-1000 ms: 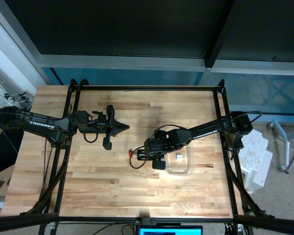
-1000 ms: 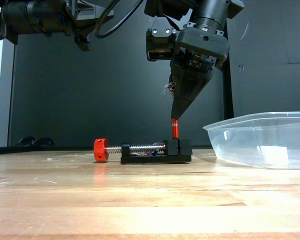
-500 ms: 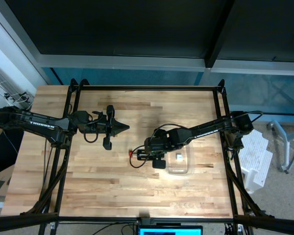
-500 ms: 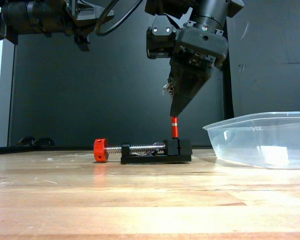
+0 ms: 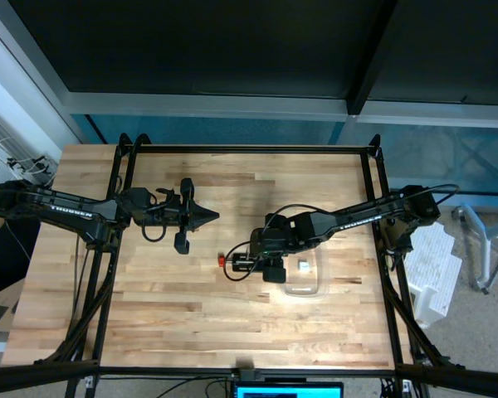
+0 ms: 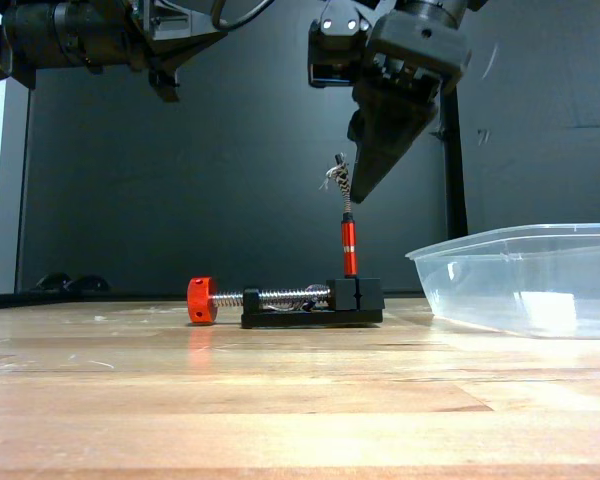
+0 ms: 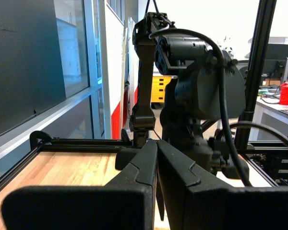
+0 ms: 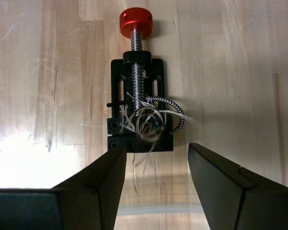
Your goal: Pick the rca connector and install on the hub
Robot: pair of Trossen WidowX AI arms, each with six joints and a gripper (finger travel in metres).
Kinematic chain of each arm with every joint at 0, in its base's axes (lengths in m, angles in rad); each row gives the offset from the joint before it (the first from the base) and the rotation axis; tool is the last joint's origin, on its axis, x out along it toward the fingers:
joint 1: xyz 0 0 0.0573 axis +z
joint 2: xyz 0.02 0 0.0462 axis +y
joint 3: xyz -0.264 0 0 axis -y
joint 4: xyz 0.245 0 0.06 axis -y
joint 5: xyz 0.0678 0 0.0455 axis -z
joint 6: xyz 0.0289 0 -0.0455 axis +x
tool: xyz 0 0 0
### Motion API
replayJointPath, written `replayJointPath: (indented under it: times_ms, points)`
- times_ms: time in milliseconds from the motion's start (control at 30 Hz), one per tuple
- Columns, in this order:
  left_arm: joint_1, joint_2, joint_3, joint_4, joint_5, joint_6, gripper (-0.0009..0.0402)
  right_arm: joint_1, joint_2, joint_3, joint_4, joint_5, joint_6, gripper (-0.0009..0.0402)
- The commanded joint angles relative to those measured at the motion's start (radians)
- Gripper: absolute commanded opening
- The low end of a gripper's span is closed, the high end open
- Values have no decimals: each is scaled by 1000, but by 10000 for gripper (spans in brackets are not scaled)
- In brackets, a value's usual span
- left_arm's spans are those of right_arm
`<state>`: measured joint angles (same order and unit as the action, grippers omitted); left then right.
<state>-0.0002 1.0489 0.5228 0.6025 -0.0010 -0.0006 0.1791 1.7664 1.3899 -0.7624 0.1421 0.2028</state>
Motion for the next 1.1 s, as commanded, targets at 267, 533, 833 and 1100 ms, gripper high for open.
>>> replayJointPath:
  times_ms: [267, 533, 833, 1100]
  points:
    - [0, 0, 0, 0, 0, 0, 0, 12, -97, -76, 3, -3, -1, 197]
    - [0, 0, 0, 0, 0, 0, 0, 16, -138, -114, 16, -3, -2, 197]
    - [0, 0, 0, 0, 0, 0, 0, 15, -167, -124, 44, -3, -4, 196]
    - [0, 0, 0, 0, 0, 0, 0, -10, -386, -280, 297, 0, -49, 183]
